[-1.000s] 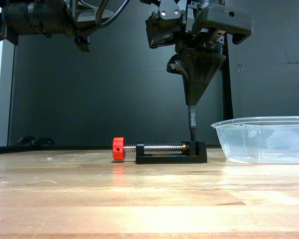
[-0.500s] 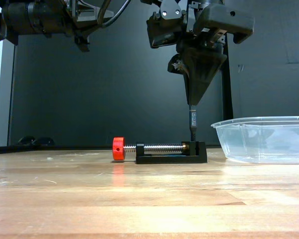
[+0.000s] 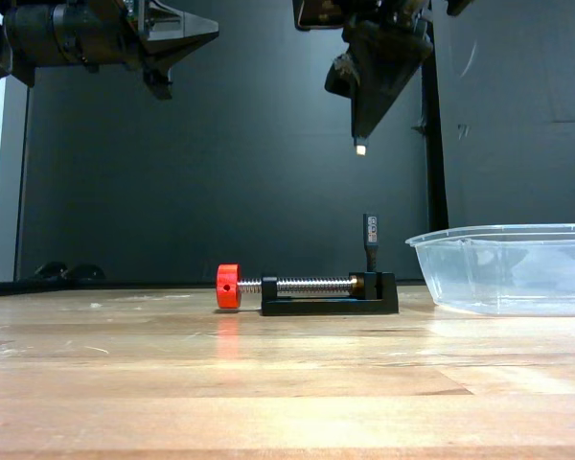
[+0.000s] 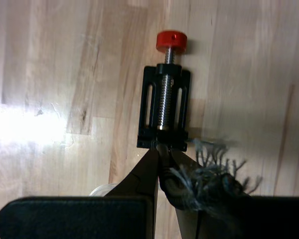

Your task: Remove the USB-C connector from the USB-C receptacle and place in the container

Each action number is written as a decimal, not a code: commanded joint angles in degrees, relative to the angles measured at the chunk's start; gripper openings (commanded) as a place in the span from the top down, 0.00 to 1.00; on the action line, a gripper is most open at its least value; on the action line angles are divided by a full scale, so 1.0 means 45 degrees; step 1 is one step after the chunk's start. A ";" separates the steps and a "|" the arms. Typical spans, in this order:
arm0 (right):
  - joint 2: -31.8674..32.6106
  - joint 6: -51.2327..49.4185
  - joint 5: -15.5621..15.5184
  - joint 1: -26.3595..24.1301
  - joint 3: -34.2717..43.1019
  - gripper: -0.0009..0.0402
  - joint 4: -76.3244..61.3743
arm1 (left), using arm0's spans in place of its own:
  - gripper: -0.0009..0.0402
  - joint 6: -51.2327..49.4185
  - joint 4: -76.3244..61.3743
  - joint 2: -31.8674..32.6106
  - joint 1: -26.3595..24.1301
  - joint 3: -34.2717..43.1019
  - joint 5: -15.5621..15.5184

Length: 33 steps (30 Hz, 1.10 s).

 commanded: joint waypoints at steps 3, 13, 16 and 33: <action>-0.0393 0.0068 0.0005 0.0010 0.0019 0.98 -0.0126 | 0.98 0.0000 0.0005 0.0000 0.0005 0.0005 0.0005; -0.1394 0.0515 0.0005 0.0151 -0.0894 0.98 0.0068 | 0.98 0.0000 0.0005 0.0000 0.0005 0.0005 0.0005; -0.2001 0.0787 0.0005 0.0219 -0.1642 0.98 0.0151 | 0.98 0.0000 0.0005 0.0000 0.0005 0.0005 0.0005; -0.5425 0.2278 0.0005 0.0894 -0.6620 0.98 0.0879 | 0.98 0.0000 0.0005 0.0000 0.0000 0.0005 0.0005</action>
